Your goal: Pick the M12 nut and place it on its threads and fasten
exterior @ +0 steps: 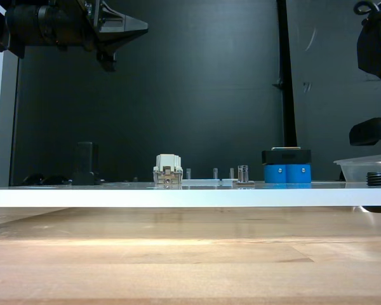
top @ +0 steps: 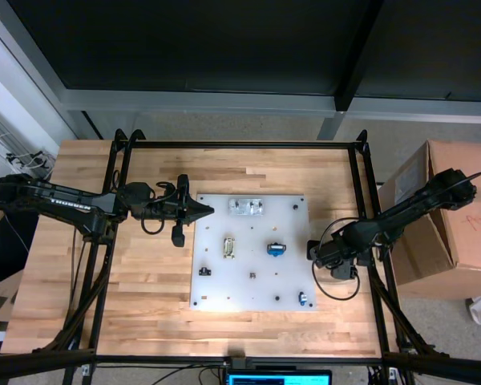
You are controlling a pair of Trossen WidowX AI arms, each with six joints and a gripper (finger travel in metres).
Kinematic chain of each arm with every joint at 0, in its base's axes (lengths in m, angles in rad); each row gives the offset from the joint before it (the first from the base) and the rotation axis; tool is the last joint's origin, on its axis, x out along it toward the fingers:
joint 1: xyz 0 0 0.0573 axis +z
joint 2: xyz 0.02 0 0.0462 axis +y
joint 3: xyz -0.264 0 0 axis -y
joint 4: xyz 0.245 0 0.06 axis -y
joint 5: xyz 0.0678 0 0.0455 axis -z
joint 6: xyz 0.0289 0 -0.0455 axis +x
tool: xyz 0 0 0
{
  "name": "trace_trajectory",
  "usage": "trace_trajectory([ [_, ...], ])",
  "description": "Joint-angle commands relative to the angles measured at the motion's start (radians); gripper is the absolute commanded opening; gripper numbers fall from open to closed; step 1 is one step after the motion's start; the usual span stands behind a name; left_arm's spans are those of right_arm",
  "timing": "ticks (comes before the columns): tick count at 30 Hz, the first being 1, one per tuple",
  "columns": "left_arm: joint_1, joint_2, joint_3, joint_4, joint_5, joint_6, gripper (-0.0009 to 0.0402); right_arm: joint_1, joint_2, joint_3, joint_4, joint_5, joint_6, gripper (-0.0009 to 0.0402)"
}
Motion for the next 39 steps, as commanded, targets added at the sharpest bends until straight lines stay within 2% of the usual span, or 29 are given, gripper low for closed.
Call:
trace_trajectory([
  [1, 0.000, 0.000, 0.000, 0.000, 0.000, 0.000, 0.0000, 0.000, 0.004, 0.000, 0.017, 0.000, -0.001, 0.0165],
  [11, 0.000, 0.000, 0.000, 0.000, 0.000, 0.000, 0.0000, -0.001, 0.003, 0.000, 0.019, 0.000, 0.000, 0.0162],
  [26, 0.000, 0.000, 0.000, 0.000, 0.000, 0.000, 0.0000, 0.000, -0.005, 0.001, 0.018, 0.000, 0.000, 0.0059],
  [33, 0.000, 0.000, 0.000, 0.000, 0.000, 0.000, 0.0000, 0.000, -0.036, 0.014, -0.018, 0.001, 0.003, 0.0033],
  [39, 0.000, 0.000, 0.000, 0.000, 0.000, 0.000, 0.0000, 0.000, -0.055, 0.129, -0.170, 0.001, 0.004, 0.0027],
])
